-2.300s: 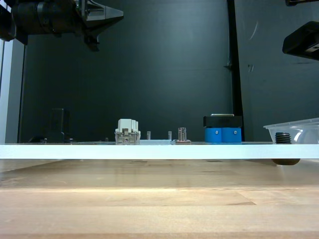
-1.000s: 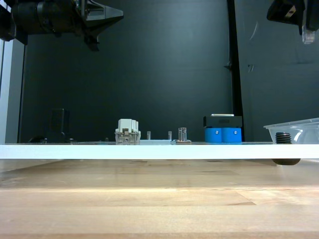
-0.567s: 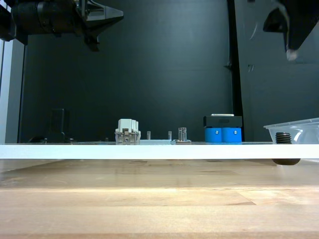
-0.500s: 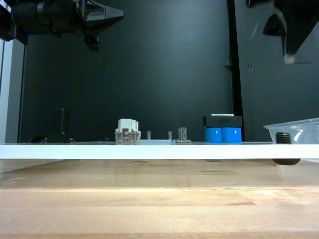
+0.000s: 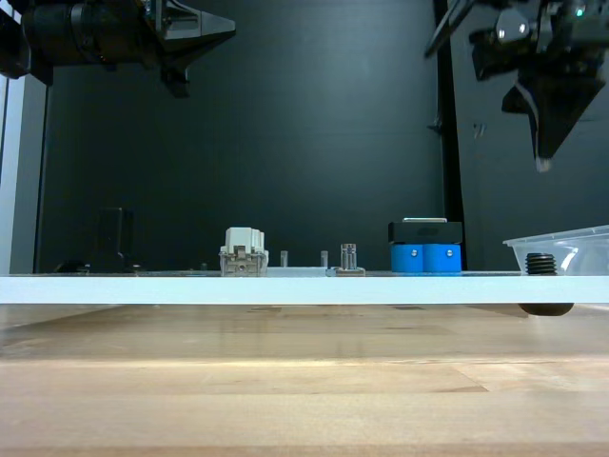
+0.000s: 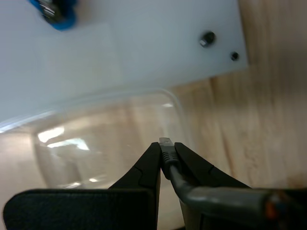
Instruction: Remove the RJ45 connector from the taskboard and place in the container
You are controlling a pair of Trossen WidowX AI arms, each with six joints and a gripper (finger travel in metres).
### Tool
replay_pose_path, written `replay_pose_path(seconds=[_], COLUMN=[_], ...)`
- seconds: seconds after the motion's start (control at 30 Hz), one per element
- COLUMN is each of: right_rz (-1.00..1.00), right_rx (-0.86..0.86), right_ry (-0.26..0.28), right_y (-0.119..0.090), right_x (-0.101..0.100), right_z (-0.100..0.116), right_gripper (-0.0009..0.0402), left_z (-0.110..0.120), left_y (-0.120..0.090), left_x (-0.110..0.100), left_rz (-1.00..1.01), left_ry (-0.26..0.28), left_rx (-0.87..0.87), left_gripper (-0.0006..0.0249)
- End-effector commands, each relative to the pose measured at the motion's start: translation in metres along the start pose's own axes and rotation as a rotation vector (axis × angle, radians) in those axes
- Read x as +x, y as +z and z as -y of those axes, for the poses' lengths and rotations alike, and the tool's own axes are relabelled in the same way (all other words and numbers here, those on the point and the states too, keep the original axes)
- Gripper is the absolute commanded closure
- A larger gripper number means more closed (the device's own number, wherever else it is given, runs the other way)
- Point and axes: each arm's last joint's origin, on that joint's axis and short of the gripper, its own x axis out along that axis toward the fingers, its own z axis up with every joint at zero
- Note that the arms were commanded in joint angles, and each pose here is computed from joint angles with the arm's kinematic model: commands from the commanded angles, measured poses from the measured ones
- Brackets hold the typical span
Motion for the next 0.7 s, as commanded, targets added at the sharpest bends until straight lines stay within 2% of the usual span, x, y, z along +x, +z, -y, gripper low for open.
replay_pose_path(seconds=[0.03,0.37,0.7], right_rz=[-0.017,-0.087,-0.118], right_rx=[-0.008,-0.019,-0.001], right_ry=[-0.020,-0.061,-0.068], right_y=[-0.001,-0.008,-0.011], right_x=[0.005,0.028,0.039], right_z=[0.013,0.043,0.059], right_gripper=[0.0393,0.0390,0.0342], left_z=[0.000,0.000,0.000], left_y=[0.000,0.000,0.000], left_x=[0.000,0.000,0.000], left_rz=[0.000,0.000,0.000], left_ry=[0.000,0.000,0.000], left_rx=[0.000,0.000,0.000], left_gripper=[0.0243,0.0243,0.0243])
